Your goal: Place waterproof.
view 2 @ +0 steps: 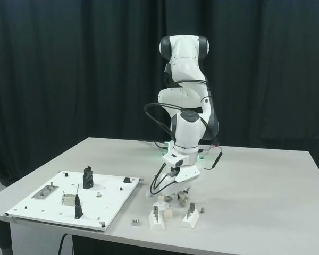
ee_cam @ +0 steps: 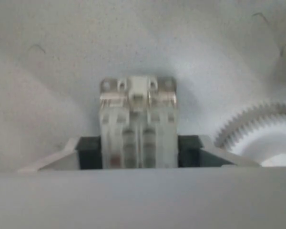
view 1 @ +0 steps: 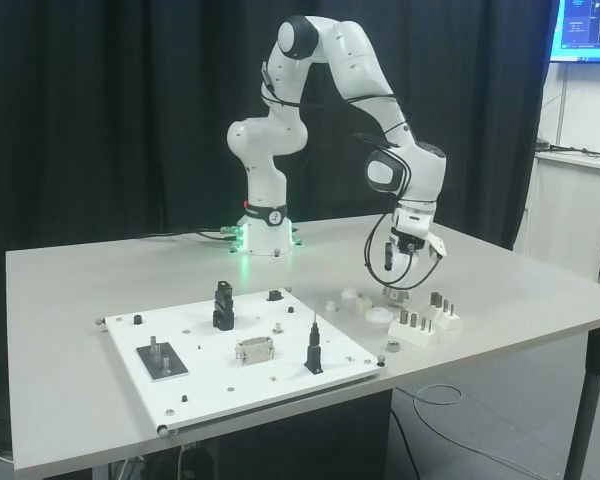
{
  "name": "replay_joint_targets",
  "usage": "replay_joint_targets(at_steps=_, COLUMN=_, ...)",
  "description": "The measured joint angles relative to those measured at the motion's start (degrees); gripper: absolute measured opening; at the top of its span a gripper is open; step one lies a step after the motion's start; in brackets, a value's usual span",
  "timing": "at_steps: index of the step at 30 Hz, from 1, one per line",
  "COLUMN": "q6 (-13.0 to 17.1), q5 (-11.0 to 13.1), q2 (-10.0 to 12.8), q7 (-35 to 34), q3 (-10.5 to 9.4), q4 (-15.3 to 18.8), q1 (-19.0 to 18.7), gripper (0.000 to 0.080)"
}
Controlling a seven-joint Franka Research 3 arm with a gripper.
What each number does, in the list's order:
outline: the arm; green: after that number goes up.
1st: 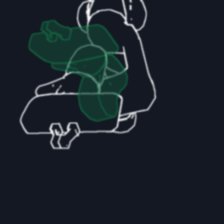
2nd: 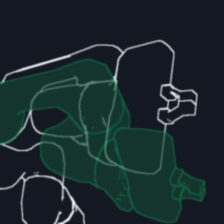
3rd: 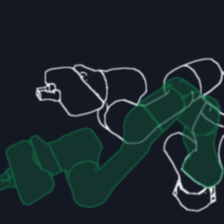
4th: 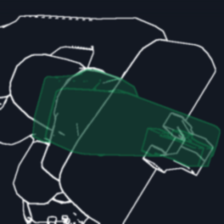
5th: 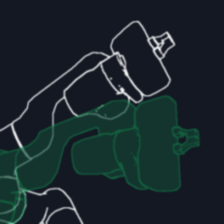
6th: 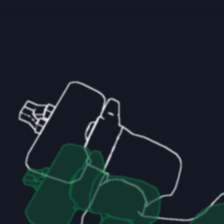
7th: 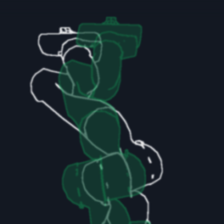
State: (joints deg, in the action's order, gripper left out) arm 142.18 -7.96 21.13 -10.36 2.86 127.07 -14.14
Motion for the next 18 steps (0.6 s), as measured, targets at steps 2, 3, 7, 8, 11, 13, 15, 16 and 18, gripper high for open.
replay_joint_targets(at_steps=2, q6=0.3, q5=-0.2, q2=0.0, q7=0.0, q3=0.0, q4=0.3, q1=0.0, gripper=0.0346)
replay_joint_targets(at_steps=3, q6=0.3, q5=-0.3, q2=0.0, q7=0.0, q3=0.0, q4=0.3, q1=0.0, gripper=0.0346)
replay_joint_targets(at_steps=7, q6=0.3, q5=-0.4, q2=-0.1, q7=0.0, q3=0.0, q4=0.4, q1=0.0, gripper=0.0346)
replay_joint_targets(at_steps=8, q6=0.2, q5=-0.5, q2=-0.2, q7=0.0, q3=0.0, q4=0.4, q1=0.0, gripper=0.0652)
replay_joint_targets(at_steps=11, q6=-0.1, q5=-0.6, q2=-0.7, q7=-0.1, q3=0.0, q4=0.4, q1=0.0, gripper=0.0652)
replay_joint_targets(at_steps=13, q6=-0.6, q5=-0.6, q2=-1.2, q7=-0.1, q3=0.0, q4=0.4, q1=0.0, gripper=0.0652)
replay_joint_targets(at_steps=15, q6=-1.3, q5=-0.7, q2=-1.9, q7=-0.1, q3=0.0, q4=0.4, q1=0.0, gripper=0.0652)
replay_joint_targets(at_steps=16, q6=-1.7, q5=-0.7, q2=-2.3, q7=-0.1, q3=0.0, q4=0.4, q1=0.0, gripper=0.0652)
replay_joint_targets(at_steps=18, q6=-2.7, q5=-0.7, q2=-3.3, q7=-0.1, q3=0.0, q4=0.3, q1=0.0, gripper=0.0794)
